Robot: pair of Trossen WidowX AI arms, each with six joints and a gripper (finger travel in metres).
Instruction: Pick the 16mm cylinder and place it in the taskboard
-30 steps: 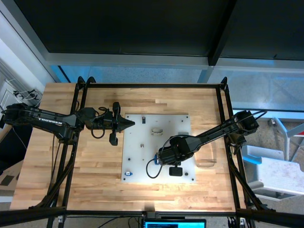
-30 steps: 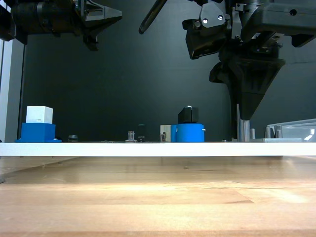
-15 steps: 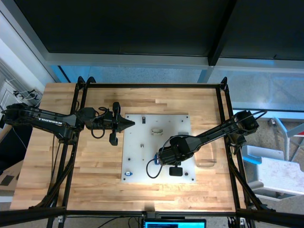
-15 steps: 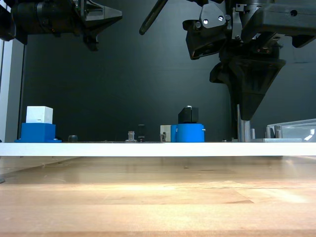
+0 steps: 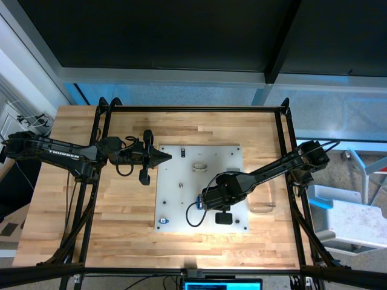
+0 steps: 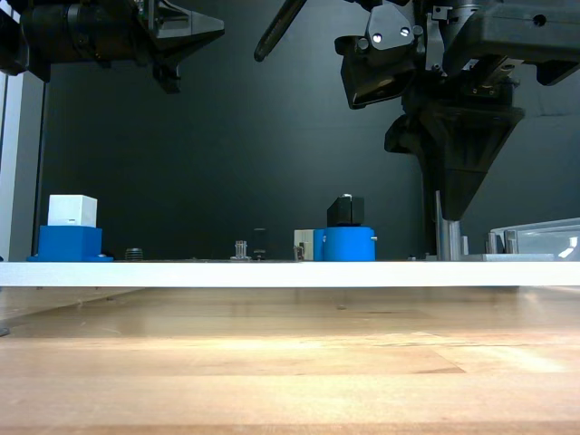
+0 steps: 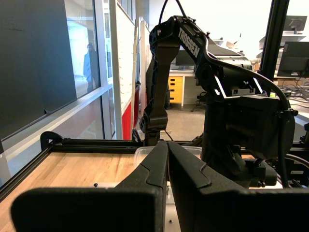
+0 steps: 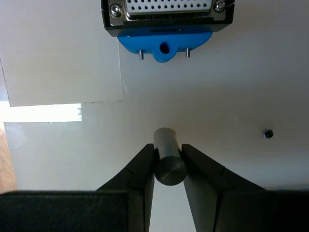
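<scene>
Apparently right gripper (image 8: 167,150) holds 16mm cylinder (image 8: 169,166) onto taskboard (image 5: 175,202); left gripper (image 5: 165,156) hovers aside.

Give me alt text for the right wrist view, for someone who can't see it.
The right gripper is shut on the 16mm cylinder, pointing it at the white taskboard. A blue-backed multi-pin connector sits beyond it. The left gripper, outside this view, hangs shut at the board's left edge.

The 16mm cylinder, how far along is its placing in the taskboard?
Picked: the right gripper is shut on the 16mm cylinder. In hand: it hangs upright, low over the taskboard. Left: seating it and letting go. The left gripper is parked, shut, above the board's left edge.
</scene>
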